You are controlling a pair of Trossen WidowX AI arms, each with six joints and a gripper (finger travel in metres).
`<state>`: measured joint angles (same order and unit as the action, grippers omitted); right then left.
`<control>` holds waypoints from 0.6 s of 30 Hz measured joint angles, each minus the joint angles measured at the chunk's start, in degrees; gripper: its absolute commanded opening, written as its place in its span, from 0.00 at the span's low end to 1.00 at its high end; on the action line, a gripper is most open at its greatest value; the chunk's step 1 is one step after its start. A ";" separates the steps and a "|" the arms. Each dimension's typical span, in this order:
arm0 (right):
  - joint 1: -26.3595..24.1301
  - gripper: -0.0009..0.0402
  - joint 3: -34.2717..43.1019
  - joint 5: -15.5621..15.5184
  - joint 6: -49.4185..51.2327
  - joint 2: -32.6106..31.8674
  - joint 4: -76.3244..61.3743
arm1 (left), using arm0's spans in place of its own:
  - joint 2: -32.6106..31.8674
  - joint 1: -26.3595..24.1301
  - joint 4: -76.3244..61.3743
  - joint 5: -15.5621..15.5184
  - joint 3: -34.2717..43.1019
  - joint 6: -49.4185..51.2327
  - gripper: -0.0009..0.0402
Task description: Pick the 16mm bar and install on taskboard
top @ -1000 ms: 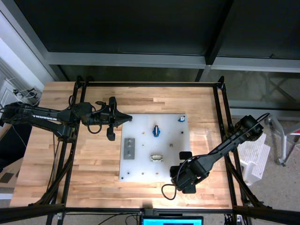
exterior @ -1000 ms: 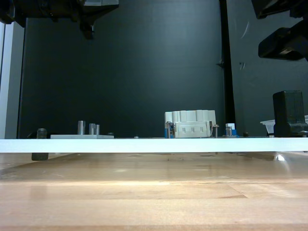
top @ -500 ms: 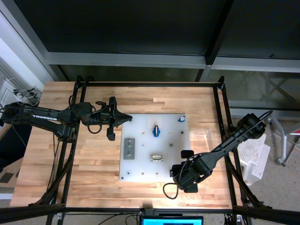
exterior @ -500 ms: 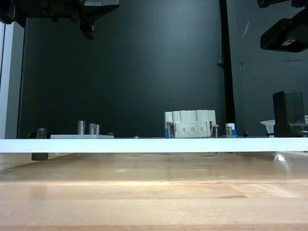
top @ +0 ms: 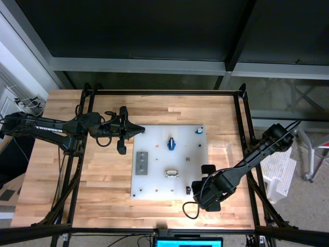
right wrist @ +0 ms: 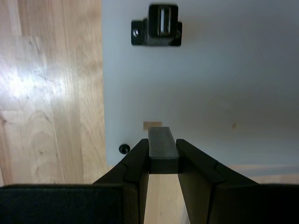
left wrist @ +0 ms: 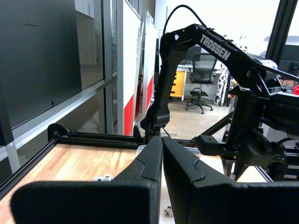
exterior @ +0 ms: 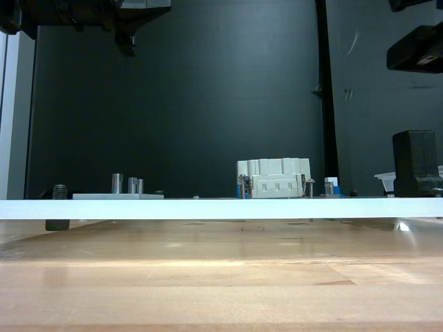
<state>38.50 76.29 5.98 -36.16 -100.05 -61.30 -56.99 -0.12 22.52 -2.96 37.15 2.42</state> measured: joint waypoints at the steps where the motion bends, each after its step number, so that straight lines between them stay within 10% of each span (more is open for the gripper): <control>1: 0.09 0.03 -0.28 0.02 -0.15 0.20 0.13 | 0.00 0.00 0.00 0.00 -0.02 0.02 0.02; 18: 0.42 0.03 -1.90 0.00 -0.52 0.35 2.10 | 0.00 0.00 0.00 0.00 0.00 0.02 0.02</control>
<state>38.92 74.39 5.98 -36.69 -99.70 -59.20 -56.99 -0.12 22.52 -2.96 37.15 2.44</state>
